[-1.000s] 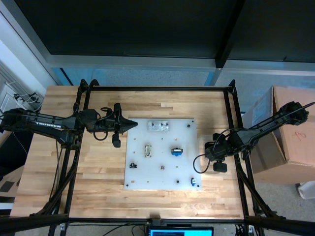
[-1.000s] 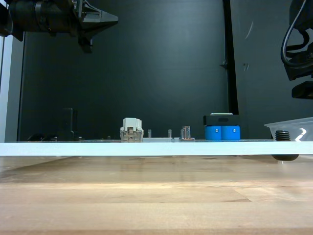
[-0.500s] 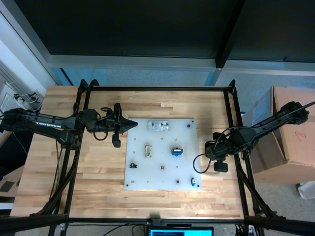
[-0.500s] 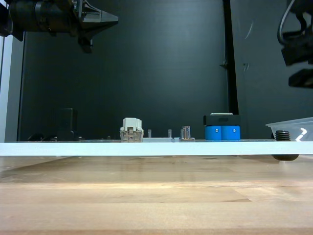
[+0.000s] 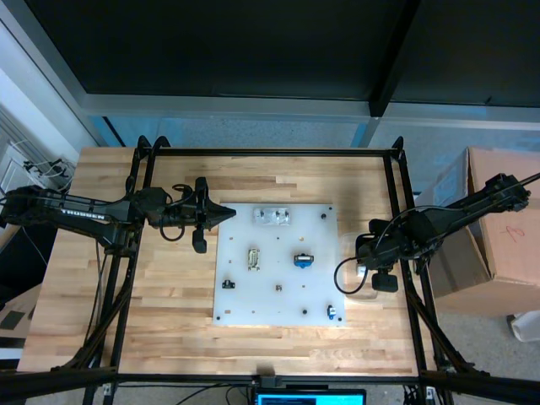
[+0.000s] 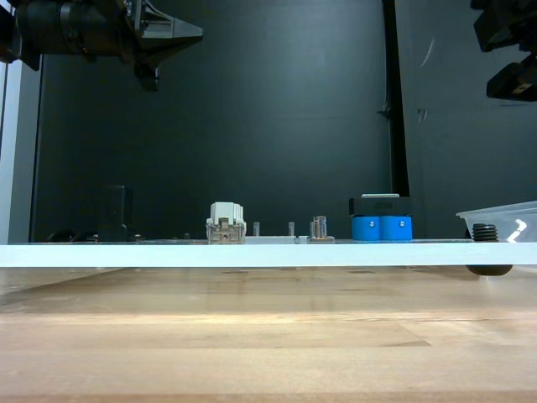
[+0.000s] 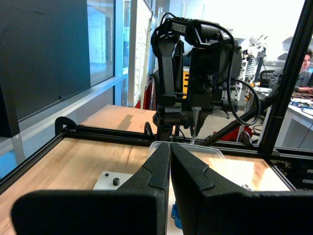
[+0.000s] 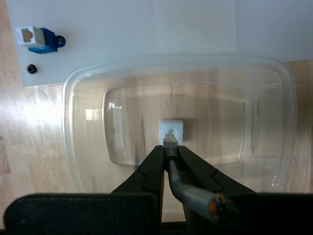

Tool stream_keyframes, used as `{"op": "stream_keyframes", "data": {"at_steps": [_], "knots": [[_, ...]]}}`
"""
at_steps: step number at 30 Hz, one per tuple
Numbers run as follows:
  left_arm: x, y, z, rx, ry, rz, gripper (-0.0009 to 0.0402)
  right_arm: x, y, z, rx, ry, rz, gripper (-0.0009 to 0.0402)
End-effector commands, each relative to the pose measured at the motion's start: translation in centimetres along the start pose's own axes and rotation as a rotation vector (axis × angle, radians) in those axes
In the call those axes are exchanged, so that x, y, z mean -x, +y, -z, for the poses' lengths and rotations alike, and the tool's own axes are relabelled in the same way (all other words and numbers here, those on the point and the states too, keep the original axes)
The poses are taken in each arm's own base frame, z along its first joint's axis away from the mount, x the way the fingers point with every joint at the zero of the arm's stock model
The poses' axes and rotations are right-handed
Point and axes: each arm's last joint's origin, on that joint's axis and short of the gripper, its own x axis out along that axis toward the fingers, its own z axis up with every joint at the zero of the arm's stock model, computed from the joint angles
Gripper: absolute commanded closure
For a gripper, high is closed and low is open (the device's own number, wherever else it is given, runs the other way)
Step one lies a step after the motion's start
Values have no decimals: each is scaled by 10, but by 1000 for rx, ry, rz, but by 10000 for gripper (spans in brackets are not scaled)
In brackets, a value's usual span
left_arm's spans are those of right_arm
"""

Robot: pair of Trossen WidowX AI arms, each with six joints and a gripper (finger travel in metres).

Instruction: Pick the RJ45 connector and install on the taskboard

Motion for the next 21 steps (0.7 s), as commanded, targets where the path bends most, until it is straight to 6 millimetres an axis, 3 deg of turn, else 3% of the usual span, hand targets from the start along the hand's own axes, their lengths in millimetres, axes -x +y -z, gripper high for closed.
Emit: {"op": "stream_keyframes", "data": {"at_steps": [1,12,21], "knots": [[0,0,0,0,0,0,393,0,0,0,-5,0,1,393],[0,0,0,0,0,0,393,-5,4,-6,-2,-6,-4,393],[0,0,0,0,0,0,393,-19,24,-24,32,-15,-19,393]]}}
